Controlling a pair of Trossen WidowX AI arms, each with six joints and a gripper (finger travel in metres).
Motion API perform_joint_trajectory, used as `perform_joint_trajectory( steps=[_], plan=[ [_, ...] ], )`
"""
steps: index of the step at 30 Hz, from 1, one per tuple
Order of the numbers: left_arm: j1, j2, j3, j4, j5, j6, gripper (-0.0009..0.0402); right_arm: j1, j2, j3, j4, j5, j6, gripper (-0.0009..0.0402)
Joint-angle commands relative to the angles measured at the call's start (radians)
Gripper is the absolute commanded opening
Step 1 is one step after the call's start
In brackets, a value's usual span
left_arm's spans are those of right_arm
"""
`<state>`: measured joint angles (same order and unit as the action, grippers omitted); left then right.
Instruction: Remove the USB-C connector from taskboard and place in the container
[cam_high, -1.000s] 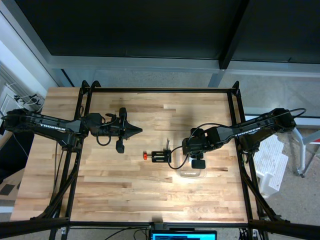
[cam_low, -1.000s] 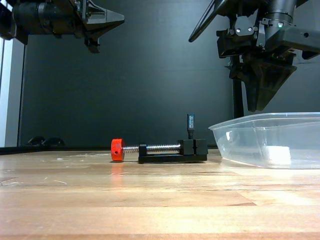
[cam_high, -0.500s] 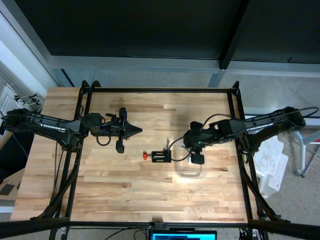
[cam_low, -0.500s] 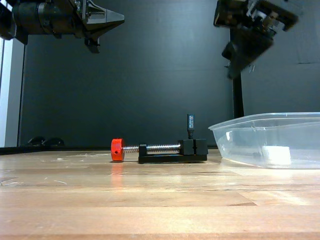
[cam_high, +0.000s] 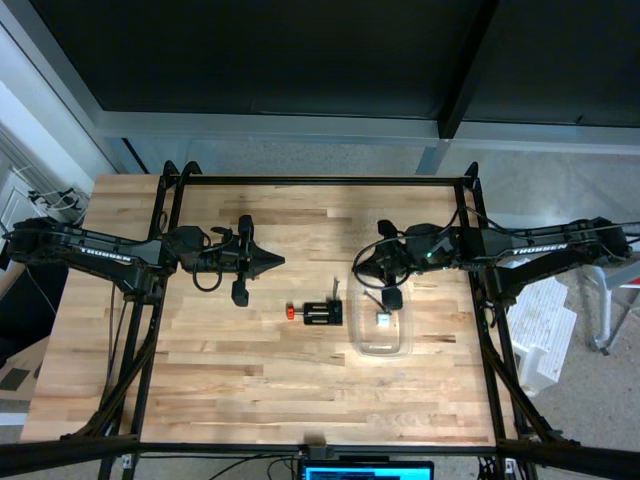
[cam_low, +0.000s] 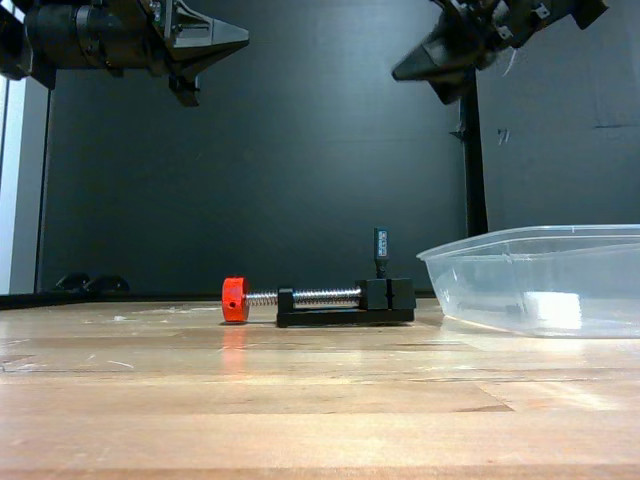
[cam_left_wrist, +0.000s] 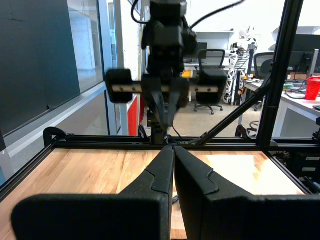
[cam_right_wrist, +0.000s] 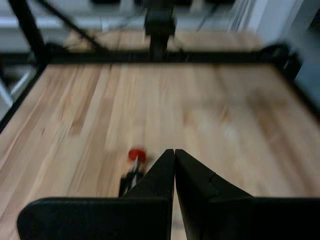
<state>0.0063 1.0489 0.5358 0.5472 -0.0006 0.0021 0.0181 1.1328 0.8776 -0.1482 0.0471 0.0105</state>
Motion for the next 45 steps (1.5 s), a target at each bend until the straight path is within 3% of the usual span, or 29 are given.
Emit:
perform_joint_trajectory(
  steps=[1,9,18,34,45],
  plan=[
    [0.0,0.0,0.0,0.0,0.0,0.0,0.0,-0.04,-0.012,-0.046,0.13,-0.06,-0.01,0.0],
    [0.0,0.0,0.0,0.0,0.0,0.0,0.0,-0.062,-0.028,-0.153,0.419,-0.066,0.01,0.0],
    [0.0,0.0,0.0,0.0,0.0,0.0,0.0,-0.059,-0.034,-0.208,0.57,-0.066,0.026,0.0],
    [0.0,0.0,0.0,0.0,0.0,0.0,0.0,-0.058,-0.066,-0.279,0.632,-0.07,0.058,0.0],
    [0.0,0.0,0.0,0.0,0.0,0.0,0.0,-0.057,-0.072,-0.285,0.635,-0.093,0.053,0.0]
  ],
)
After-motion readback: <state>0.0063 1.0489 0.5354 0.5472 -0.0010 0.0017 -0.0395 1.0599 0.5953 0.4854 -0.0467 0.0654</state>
